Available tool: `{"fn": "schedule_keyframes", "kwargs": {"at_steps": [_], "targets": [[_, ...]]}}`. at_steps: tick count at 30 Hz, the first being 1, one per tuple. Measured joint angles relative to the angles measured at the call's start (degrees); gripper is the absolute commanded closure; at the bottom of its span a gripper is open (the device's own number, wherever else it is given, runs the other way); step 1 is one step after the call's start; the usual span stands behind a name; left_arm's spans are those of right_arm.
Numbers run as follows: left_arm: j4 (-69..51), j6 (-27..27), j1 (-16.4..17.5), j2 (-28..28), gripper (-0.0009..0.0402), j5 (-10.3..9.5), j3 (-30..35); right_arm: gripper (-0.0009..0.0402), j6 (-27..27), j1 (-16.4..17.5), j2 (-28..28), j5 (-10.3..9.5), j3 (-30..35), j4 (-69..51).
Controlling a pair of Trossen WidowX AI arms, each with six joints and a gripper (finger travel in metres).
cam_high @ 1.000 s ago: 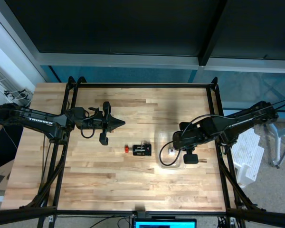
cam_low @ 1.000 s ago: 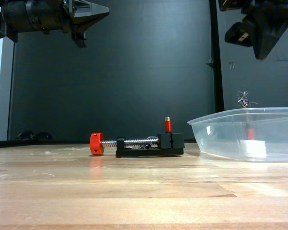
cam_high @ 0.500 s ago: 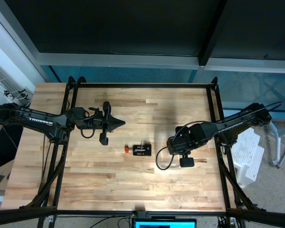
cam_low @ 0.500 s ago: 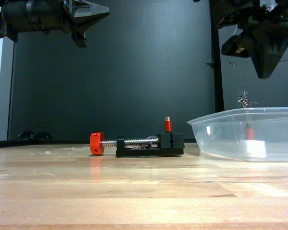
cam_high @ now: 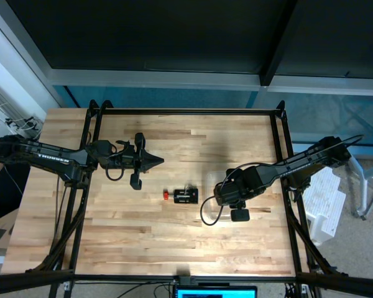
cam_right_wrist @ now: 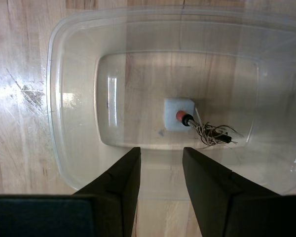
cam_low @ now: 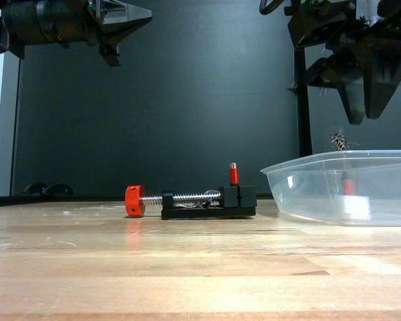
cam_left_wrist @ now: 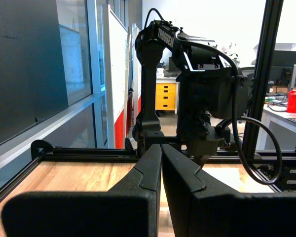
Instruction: Pick the rca connector and install on the hub
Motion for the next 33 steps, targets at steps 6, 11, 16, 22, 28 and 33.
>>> {"fn": "schedule_keyframes", "kwargs": {"at_steps": [6, 11, 16, 22, 28, 33], "targets": [[0.0, 0.0, 0.0, 0.0, 0.0393, 0.0, 0.0, 0.0246, 0.1, 0.1, 1.7, 0.0, -0.1, 0.1], [0.0, 0.0, 0.0, 0.0, 0.0393, 0.02, 0.0, 0.0246, 0.1, 0.3, 3.6, 0.0, -0.2, 0.4], [0.0, 0.0, 0.0, 0.0, 0.0393, 0.0, 0.0, 0.0246, 0.2, 0.6, 4.1, 0.0, -0.4, 2.1], [0.0, 0.0, 0.0, 0.0, 0.0393, 0.0, 0.0, 0.0246, 0.5, 0.8, 4.1, 0.0, -0.6, 2.7], [0.0, 0.0, 0.0, 0.0, 0.0393, 0.0, 0.0, 0.0246, 1.0, 0.9, 4.4, 0.02, -0.7, 3.3], [0.0, 0.0, 0.0, 0.0, 0.0393, 0.0, 0.0, 0.0246, 1.1, 1.0, 4.4, 0.0, -1.4, 4.3]]}}
